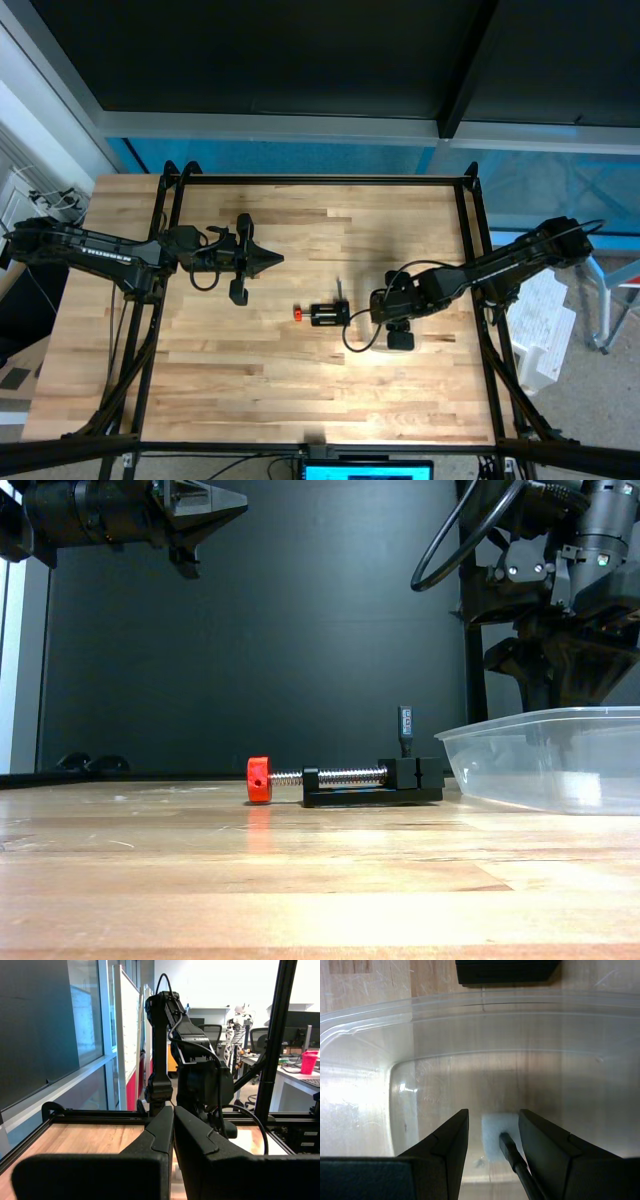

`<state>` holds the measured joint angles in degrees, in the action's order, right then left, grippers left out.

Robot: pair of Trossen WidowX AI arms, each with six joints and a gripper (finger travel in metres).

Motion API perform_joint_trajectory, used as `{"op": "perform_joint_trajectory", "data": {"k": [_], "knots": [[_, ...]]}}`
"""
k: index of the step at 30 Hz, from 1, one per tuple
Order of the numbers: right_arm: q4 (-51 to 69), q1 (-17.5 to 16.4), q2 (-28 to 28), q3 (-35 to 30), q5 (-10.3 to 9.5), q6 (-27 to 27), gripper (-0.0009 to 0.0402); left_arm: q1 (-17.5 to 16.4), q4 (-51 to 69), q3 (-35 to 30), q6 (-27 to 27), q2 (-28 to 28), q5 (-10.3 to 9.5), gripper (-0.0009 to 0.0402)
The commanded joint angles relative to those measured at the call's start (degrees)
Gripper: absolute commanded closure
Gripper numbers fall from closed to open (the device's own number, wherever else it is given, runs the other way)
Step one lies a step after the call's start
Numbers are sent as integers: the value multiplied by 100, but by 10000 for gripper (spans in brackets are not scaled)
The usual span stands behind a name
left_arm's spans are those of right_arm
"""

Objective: Pick the usb-c connector and install on the hub

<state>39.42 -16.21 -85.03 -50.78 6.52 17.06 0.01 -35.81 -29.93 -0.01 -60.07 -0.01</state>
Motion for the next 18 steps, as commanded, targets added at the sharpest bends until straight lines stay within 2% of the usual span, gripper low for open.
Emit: {"op": "perform_joint_trajectory", "data": {"k": [1, 18], "knots": [[103, 7, 103, -7, -2, -2, 256, -2, -2, -2, 0, -2, 0, 393], [837, 9, 841, -7, -2, -2, 255, -2, -2, -2, 0, -2, 0, 393]]}}
